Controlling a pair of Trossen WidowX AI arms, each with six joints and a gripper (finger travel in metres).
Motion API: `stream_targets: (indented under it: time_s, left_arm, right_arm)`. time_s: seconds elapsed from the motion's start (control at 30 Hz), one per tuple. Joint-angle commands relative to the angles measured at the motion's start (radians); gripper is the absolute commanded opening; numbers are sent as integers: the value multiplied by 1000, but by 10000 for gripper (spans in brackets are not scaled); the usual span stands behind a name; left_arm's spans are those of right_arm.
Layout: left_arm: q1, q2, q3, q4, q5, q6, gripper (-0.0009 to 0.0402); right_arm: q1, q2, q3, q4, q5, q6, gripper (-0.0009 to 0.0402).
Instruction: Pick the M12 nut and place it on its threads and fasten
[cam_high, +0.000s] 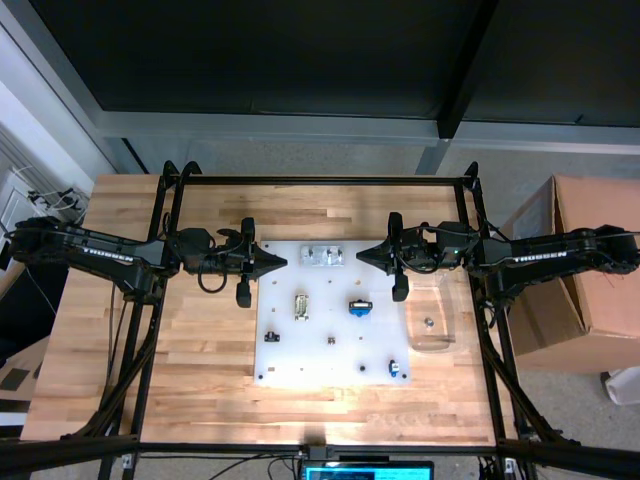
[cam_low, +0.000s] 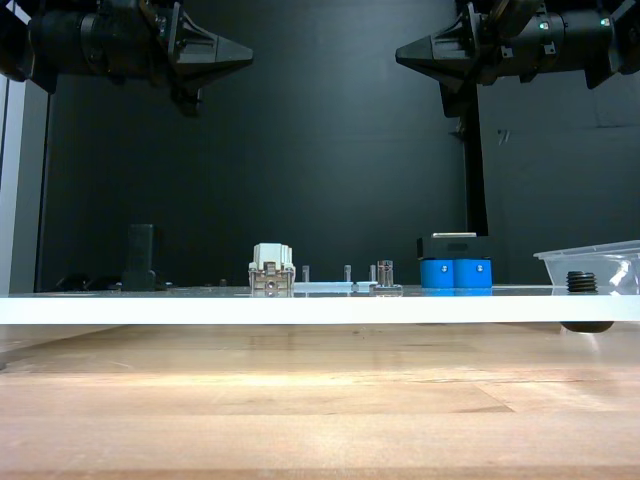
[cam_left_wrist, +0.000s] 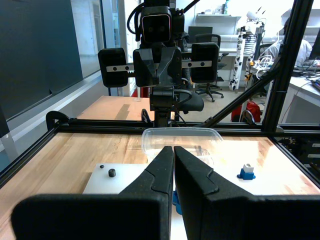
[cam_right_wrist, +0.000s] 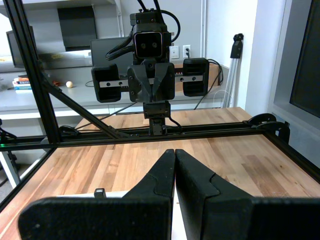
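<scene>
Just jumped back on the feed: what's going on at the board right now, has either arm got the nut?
Nothing is being handled at this moment. The left gripper and right gripper hover high above the far part of the white board, tips facing each other, both shut and empty. The silver nut lies free in the clear tray to the right of the board. Its black stud stands bare, with its ribs showing.

Silver nut (cam_high: 428, 322), black ribbed stud (cam_low: 581, 282), white board (cam_high: 300, 360), blue block (cam_low: 455, 273), light plank-striped table (cam_high: 200, 380)
</scene>
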Motion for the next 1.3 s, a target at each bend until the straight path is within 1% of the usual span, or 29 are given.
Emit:
stream_targets:
  time_s: [0.03, 0.97, 1.07, 1.3]
  left_arm:
    - [0, 0, 0, 0, 0, 0, 0]
    - [0, 0, 0, 0, 0, 0, 0]
    - [0, 0, 0, 0, 0, 0, 0]
    - [0, 0, 0, 0, 0, 0, 0]
  right_arm:
    - [0, 0, 0, 0, 0, 0, 0]
    - [0, 0, 0, 0, 0, 1, 0]
    - [2, 0, 0, 2, 0, 35, 0]
    - [3, -4, 6, -26, 0, 29, 0]
